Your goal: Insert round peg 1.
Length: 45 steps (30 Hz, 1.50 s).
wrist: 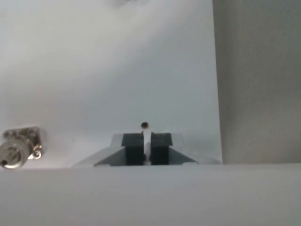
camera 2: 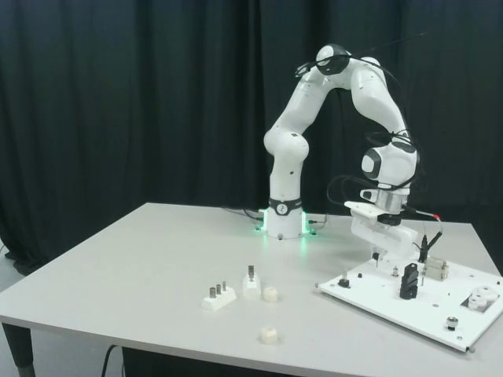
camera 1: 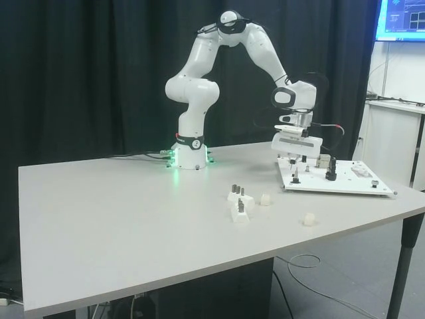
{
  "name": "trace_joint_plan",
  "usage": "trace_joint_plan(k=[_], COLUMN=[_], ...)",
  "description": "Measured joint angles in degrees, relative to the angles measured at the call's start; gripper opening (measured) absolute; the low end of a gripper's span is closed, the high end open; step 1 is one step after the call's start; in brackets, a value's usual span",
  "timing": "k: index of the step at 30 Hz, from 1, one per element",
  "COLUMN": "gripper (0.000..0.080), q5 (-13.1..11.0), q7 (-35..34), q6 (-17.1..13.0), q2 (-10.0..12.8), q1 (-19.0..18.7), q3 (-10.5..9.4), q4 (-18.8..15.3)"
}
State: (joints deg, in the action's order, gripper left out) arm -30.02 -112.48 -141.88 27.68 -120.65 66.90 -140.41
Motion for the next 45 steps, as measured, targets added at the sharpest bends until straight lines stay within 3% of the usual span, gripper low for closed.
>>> trace_joint_plan(k=[45], gripper=[0.0027], q5=[-0.7], q7=[0.3], q6=[-2.2], q2=[1.6], q1=[0.2], q3=[-0.04], q4=[-0.6])
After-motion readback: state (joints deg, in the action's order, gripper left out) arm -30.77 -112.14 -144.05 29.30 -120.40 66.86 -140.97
